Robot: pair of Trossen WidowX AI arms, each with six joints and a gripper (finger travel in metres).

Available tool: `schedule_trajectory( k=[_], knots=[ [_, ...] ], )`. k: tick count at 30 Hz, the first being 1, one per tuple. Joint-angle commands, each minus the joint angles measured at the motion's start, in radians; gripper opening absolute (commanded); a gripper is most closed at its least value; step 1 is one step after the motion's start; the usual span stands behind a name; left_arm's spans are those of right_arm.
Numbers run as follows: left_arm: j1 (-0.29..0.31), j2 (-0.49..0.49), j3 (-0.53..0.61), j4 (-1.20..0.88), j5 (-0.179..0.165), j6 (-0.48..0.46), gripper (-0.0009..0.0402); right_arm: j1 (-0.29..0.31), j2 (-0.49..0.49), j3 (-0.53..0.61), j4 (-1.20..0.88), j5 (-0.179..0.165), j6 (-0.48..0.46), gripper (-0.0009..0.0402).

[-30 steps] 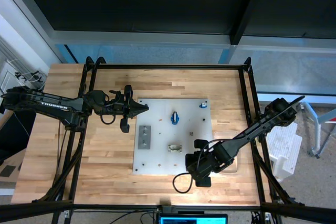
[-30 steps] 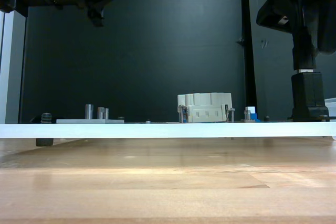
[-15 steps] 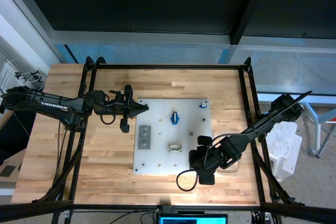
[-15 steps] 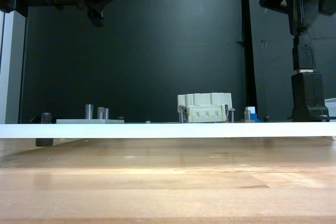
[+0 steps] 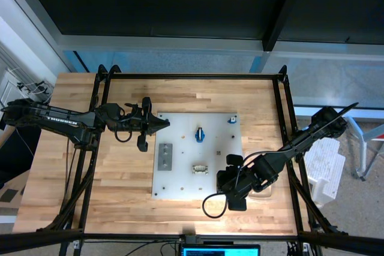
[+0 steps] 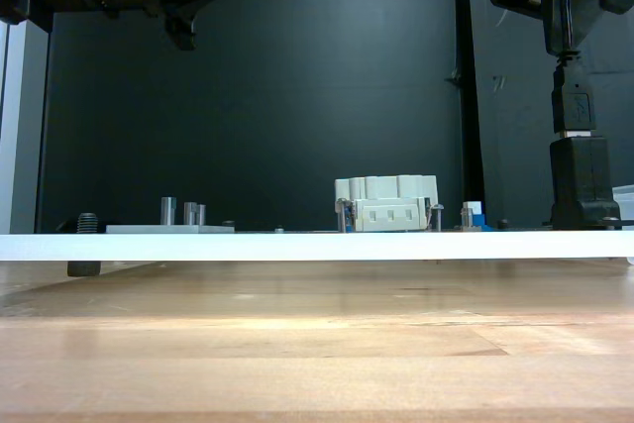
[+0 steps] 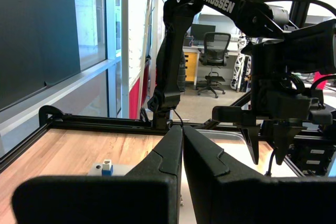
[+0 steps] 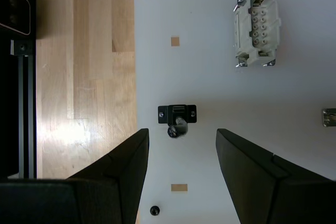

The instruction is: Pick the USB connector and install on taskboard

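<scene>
USB connector (image 6: 573, 111) upright at taskboard's (image 5: 180, 175) 5 o'clock corner: light, rigid; take by moulded flanks. My right gripper (image 8: 182, 130) open above it; left gripper (image 7: 182, 127) closed, at 10 o'clock.

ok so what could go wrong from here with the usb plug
1. The right claw hangs open above the USB connector; a sideways move could knock the tall plug or snag the cable rising from it.
2. A pale band shows between plug and black fitting on the taskboard, so it may not be fully seated.
The left claw, shut, is parked high by the board's left edge.
</scene>
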Motion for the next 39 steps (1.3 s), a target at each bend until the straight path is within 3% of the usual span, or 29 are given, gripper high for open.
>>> schedule_trajectory(
  k=[1, 12, 27, 35, 37, 39],
  knots=[
    [0.000, 0.000, 0.000, 0.000, 0.000, 0.000, 0.0000, -0.003, -0.031, 0.000, -0.038, 0.000, -0.003, 0.0177],
    [0.000, 0.000, 0.000, 0.000, 0.000, 0.000, 0.0000, -0.087, -0.148, 0.000, -0.114, 0.005, -0.077, 0.0158],
    [0.000, 0.000, 0.000, 0.000, 0.000, 0.000, 0.0000, -0.345, -0.266, -0.003, -0.117, 0.002, -0.325, -0.0004],
    [0.000, 0.000, 0.000, 0.000, 0.000, 0.000, 0.0000, -0.461, -0.312, -0.018, -0.032, 0.000, -0.427, -0.0001],
    [0.000, 0.000, 0.000, 0.000, 0.000, 0.000, 0.0000, -0.487, -0.331, -0.039, 0.026, -0.010, -0.443, 0.0000],
    [0.000, 0.000, 0.000, 0.000, 0.000, 0.000, 0.0000, -0.508, -0.354, -0.070, 0.093, -0.050, -0.467, 0.0000]
  ],
)
